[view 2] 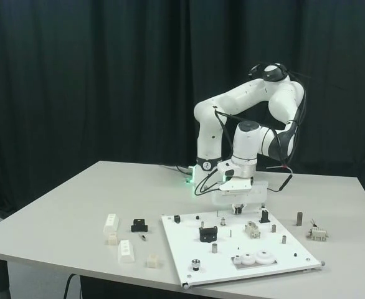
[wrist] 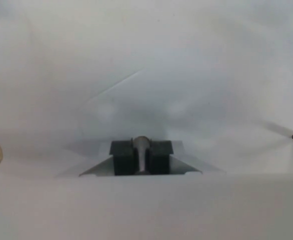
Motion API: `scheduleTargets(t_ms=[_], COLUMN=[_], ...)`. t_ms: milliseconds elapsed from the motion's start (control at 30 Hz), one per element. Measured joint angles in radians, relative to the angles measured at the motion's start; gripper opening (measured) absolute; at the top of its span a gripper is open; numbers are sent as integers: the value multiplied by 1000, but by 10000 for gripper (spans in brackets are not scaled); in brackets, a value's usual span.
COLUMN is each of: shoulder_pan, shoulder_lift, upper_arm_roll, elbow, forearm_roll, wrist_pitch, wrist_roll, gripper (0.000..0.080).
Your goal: Remove round peg 2.
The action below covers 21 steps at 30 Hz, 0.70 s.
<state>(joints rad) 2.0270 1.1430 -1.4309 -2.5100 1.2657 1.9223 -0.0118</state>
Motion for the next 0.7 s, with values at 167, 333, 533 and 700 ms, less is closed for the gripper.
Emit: scheduleTargets(t_ms=[167,333,533,700], shoulder_pan=[0,0,-1,-1], shoulder_lift=[0,0,0,0], upper_arm_roll=[0,-2,-3,-4], elbow=[-1,-1,-1,-1], forearm_roll=[5,6,6,6], wrist_pitch=[0,-2,-4,-5], wrist_roll=[8,30,47,48], gripper=[64,64,64,64])
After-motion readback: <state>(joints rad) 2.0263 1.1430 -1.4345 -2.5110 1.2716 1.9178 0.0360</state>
